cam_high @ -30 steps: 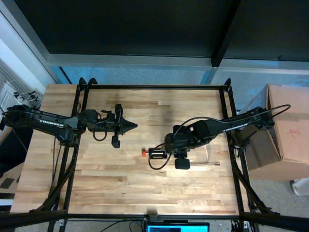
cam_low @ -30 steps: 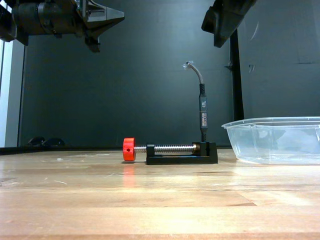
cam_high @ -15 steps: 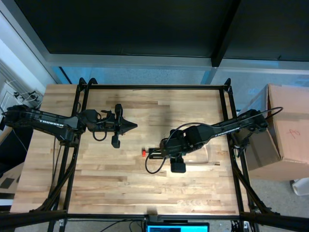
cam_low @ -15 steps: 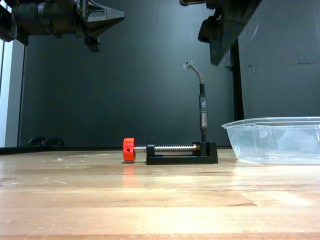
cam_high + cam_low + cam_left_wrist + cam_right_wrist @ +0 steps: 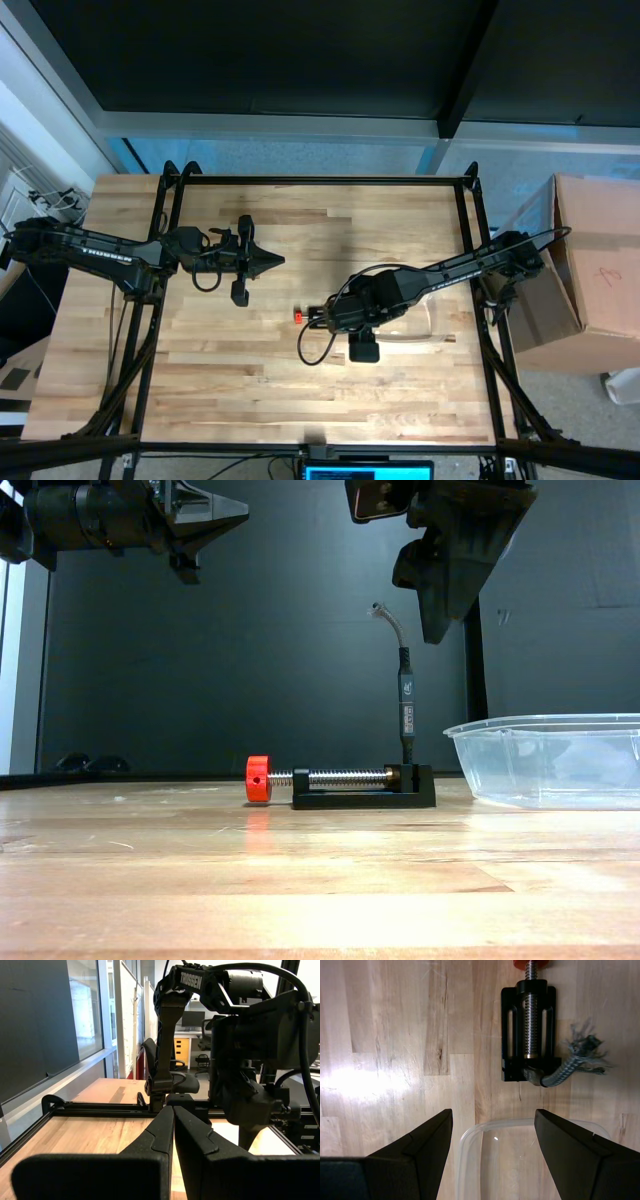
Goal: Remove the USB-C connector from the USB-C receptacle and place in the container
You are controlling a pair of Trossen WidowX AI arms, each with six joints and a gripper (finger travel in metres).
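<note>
— Where is the USB-C connector (image 5: pixel 407 705) found?

— It is seen seated in the USB-C receptacle (image 5: pixel 407 768), which is held at one end of a small black vise (image 5: pixel 363 788) near the middle of the table (image 5: pixel 200 360); its long axis is upright, and a frayed cable stub is bent over above it; the container (image 5: pixel 550 765) is set just beside the vise, toward the table's right edge.

— Which arm is judged nearer?

— The right one, plainly; the right gripper (image 5: pixel 437 630) is hung above the vise, with its fingers spread wide apart and nothing held between them; in the low view its tip is seen above the connector and slightly toward the container side, near the cable stub but apart from it.

— And the line of approach?

— From the right wrist view the connector (image 5: pixel 534 1074) is seen end-on, lying ahead of the right gripper (image 5: pixel 492 1112) and closer to the line of one finger than to the middle of the gap; the container's rim (image 5: pixel 470 1135) is found under the gap instead; a shift toward the vise (image 5: pixel 529 1035) is judged necessary before the fingers can be lowered on either side of the upright body.

— The left arm?

— The left gripper (image 5: pixel 173 1110) is held high over the left half of the table, well apart from the vise; its fingers are pressed together on nothing.
</note>
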